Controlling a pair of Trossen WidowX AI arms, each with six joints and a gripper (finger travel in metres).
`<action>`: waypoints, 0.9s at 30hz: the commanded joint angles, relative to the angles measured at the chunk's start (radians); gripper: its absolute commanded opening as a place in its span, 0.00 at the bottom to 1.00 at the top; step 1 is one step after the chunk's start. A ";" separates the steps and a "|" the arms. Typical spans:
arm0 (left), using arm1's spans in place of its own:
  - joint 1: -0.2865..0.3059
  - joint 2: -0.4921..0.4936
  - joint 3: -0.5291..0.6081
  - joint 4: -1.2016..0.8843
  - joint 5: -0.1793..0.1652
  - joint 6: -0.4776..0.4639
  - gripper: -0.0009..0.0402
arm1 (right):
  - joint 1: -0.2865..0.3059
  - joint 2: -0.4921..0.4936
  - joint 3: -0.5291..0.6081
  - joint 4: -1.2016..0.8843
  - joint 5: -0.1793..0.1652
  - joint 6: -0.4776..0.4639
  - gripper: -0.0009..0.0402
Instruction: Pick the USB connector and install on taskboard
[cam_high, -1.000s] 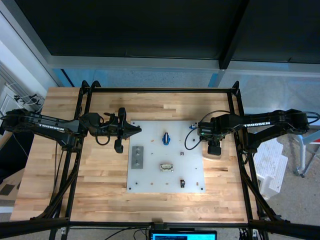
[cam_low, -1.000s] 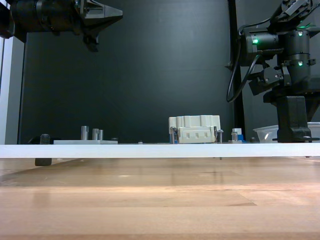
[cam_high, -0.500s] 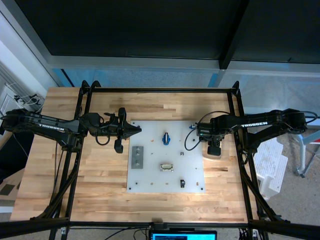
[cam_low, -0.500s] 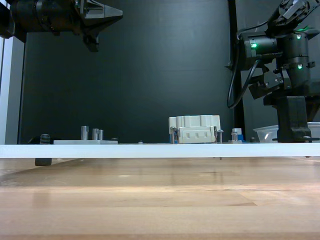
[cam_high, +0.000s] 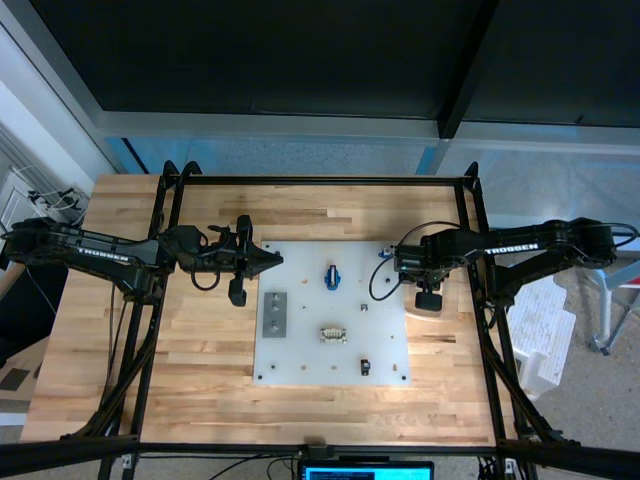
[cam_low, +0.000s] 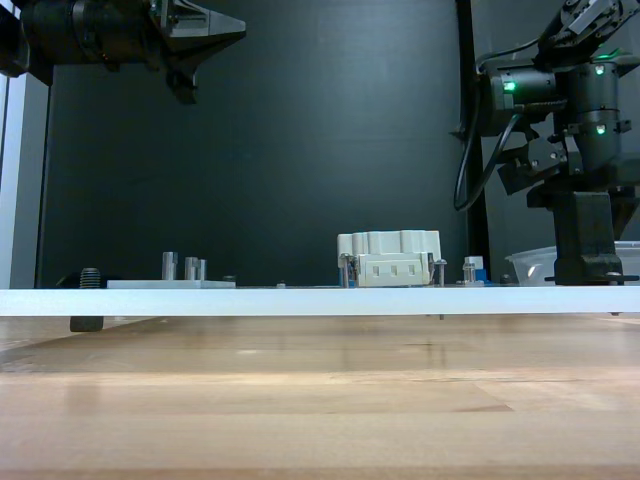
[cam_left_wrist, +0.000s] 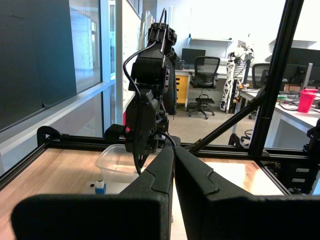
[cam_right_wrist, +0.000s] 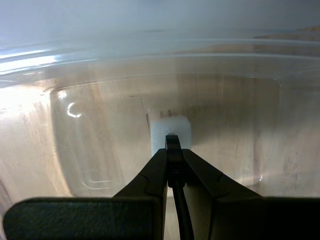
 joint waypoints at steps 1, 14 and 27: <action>0.000 0.000 0.000 0.000 0.000 0.000 0.02 | 0.000 -0.013 0.000 0.000 0.002 0.002 0.02; 0.000 0.000 0.000 0.000 0.000 0.000 0.02 | 0.000 -0.070 0.000 -0.002 0.001 0.003 0.02; 0.000 0.000 0.000 0.000 0.000 0.000 0.02 | 0.000 -0.084 0.005 -0.004 -0.001 0.003 0.02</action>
